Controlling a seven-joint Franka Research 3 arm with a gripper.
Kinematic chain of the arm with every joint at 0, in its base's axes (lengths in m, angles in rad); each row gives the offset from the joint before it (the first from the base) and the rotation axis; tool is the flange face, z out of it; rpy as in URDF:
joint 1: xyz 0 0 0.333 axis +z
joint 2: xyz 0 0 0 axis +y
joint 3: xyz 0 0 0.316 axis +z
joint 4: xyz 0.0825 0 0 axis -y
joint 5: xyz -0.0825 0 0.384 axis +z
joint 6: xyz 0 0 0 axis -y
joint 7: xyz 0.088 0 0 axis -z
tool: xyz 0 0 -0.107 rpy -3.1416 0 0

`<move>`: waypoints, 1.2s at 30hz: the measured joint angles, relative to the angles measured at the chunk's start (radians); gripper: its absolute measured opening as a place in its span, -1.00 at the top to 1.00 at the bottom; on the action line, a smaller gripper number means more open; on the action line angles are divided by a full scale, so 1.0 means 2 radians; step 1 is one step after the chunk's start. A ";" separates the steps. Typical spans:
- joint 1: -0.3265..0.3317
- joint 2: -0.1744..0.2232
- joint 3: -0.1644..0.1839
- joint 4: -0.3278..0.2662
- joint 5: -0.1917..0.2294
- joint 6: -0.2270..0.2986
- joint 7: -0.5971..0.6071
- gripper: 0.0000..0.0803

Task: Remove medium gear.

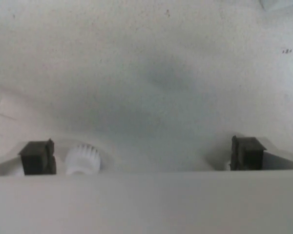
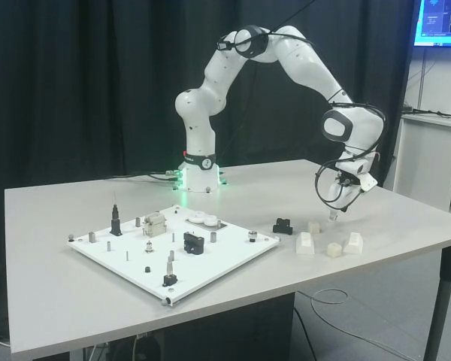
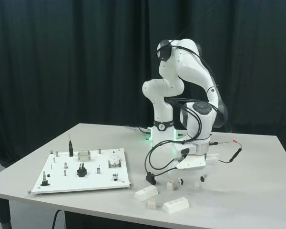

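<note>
My jaws are spread wide with nothing clamped between them, and a small white gear [image 1: 83, 160] sits just inside one black fingertip [image 1: 38, 157], right against it or nearly so; I cannot tell whether it touches. I take that to be the medium gear, and it is down on the grey tabletop [image 1: 161, 73], well clear of the white board [image 2: 225, 252]. So the job now, as I judge it, is a clean parting: go straight up, no sideways drift, because any swing of that near fingertip would nudge the gear and send it rolling. Keep the jaws wide on the rise and do not close until well above it. The wrist view gives me the gear's teeth and its place against the fingertip, but nothing of where I am on the tabletop. The first room view supplies that: I hang low near the white blocks [image 2: 306, 244], off the board, where two white round parts [image 2: 203, 219] remain. From there the gear by my fingertip is too small to pick out.
</note>
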 joint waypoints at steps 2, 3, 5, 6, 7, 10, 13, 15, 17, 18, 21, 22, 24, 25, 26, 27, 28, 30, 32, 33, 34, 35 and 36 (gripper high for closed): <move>0.000 0.000 0.000 0.001 0.000 -0.001 0.000 -0.99; -0.001 0.000 0.000 0.001 -0.001 -0.002 0.000 -0.99; -0.001 0.000 0.000 0.003 -0.002 -0.005 0.000 -0.99; -0.002 0.000 0.000 0.003 -0.002 -0.006 0.000 -0.99; -0.002 0.000 0.000 0.004 -0.002 -0.006 0.000 -0.99; -0.003 0.000 0.000 0.005 -0.004 -0.007 0.000 -0.99; -0.005 0.000 -0.001 0.005 -0.005 -0.008 0.000 -0.99; -0.006 0.000 -0.001 0.005 -0.006 -0.009 0.000 -0.99; -0.007 0.000 -0.002 0.005 -0.008 -0.011 0.000 -0.99; -0.008 -0.001 -0.003 0.005 -0.010 -0.013 0.000 -0.99; -0.011 -0.002 -0.004 0.005 -0.015 -0.023 0.000 -0.99; -0.013 -0.003 -0.004 0.005 -0.018 -0.028 0.000 -0.99; -0.017 -0.006 -0.004 0.005 -0.023 -0.038 0.000 -0.99; -0.018 -0.007 -0.004 0.005 -0.025 -0.043 0.000 -0.99; -0.020 -0.008 -0.004 0.005 -0.028 -0.048 0.000 -0.99; -0.023 -0.010 -0.004 0.005 -0.031 -0.054 0.000 -0.99; -0.025 -0.011 -0.004 0.005 -0.034 -0.060 0.000 -0.99; -0.030 -0.015 -0.004 0.005 -0.040 -0.071 0.000 -0.99; -0.035 -0.019 -0.003 0.004 -0.047 -0.082 0.000 -0.99; -0.038 -0.021 -0.003 0.004 -0.050 -0.087 0.000 -0.99; -0.040 -0.023 -0.002 0.003 -0.054 -0.092 0.000 -0.99; -0.043 -0.025 -0.002 0.002 -0.058 -0.097 -0.001 -0.99; -0.046 -0.027 -0.001 0.001 -0.061 -0.100 -0.001 -0.99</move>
